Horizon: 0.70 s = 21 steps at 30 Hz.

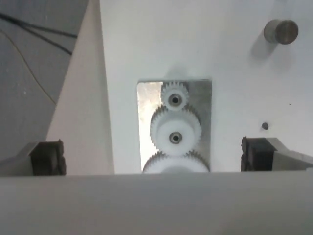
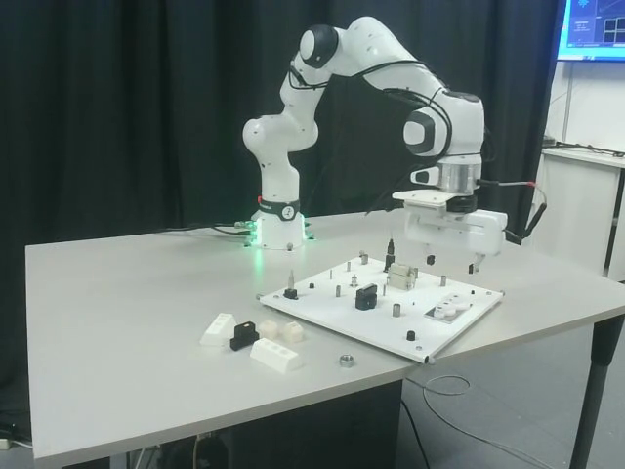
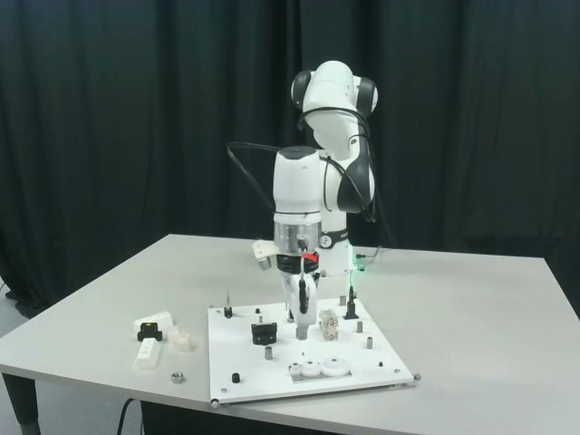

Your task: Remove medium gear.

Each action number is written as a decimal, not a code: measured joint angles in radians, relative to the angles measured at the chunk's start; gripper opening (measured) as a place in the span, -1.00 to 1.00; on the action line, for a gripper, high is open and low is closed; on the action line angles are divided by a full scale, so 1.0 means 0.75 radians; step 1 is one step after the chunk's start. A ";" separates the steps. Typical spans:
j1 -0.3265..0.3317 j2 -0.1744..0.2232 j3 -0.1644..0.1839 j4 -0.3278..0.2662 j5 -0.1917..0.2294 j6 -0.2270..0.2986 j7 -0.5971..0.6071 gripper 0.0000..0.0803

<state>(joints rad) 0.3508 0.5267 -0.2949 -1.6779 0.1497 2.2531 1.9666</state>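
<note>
Grey bench [image 2: 127, 293] carries white board [image 2: 332, 318] | black curtain [image 3: 136, 109] behind | jaws [image 1: 151, 155] spread wide, hovering over medium gear [image 1: 175, 129] | loose white blocks [image 2: 254, 337] beside board

A black curtain [image 2: 127, 117] is hanging across the whole back of the room, falling in folds behind the grey surface [image 2: 127, 293]. A lit screen [image 2: 594, 29] is glowing in the upper corner of the first room view, above a white cabinet [image 2: 576, 200]. Cables [image 2: 459, 410] are trailing on the grey floor [image 2: 518, 430].
</note>
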 joint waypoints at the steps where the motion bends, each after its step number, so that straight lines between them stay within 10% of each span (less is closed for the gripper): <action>1: 0.004 0.000 0.000 0.002 -0.011 0.000 0.012 0.99; 21: 0.027 0.001 0.000 -0.020 -0.111 -0.014 0.132 0.99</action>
<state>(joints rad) 0.3712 0.5273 -0.2950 -1.6926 0.0667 2.2425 2.0659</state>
